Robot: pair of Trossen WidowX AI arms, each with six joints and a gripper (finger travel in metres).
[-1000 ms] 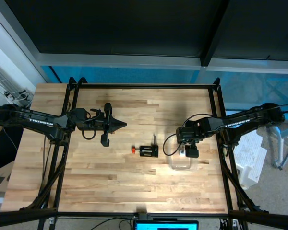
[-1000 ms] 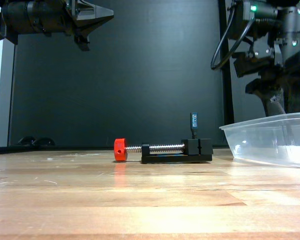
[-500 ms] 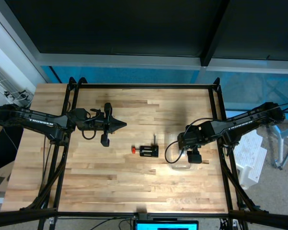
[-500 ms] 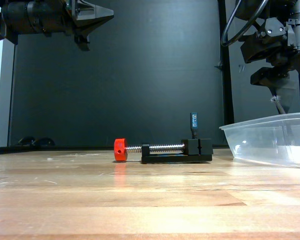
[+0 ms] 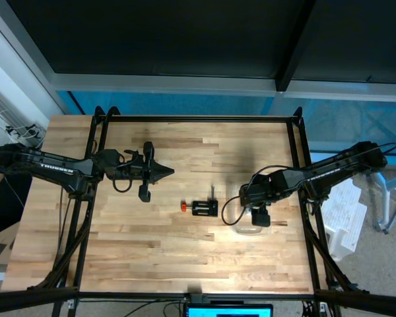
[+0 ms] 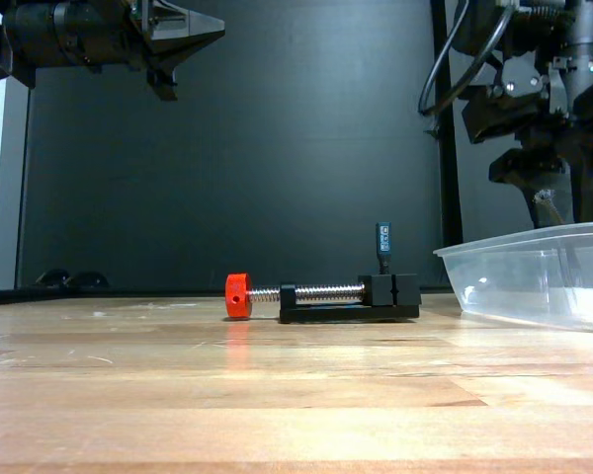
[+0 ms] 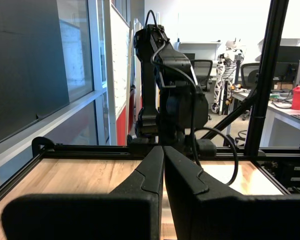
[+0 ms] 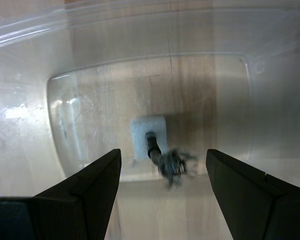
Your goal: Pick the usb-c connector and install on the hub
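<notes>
Under the parted right hand [image 5: 259,216], the usb-c connector [image 8: 148,132] lies in a tray [image 6: 534,272]; closed left hand [image 5: 171,172] hovers far-left.

Black hub [image 6: 348,296], red-orange knob [image 6: 237,295]; clear tray [image 6: 534,281]; whitish usb-c connector [image 8: 149,132]; black left claw [image 7: 163,150], right claw [image 8: 163,151].

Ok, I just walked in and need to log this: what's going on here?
The right gripper hovers open over the clear tray, directly above the usb-c connector lying inside; nothing is gripped yet. The hub sits on the table beside the tray, untouched. The left gripper is shut, held high over the table's left side, away from both.
</notes>
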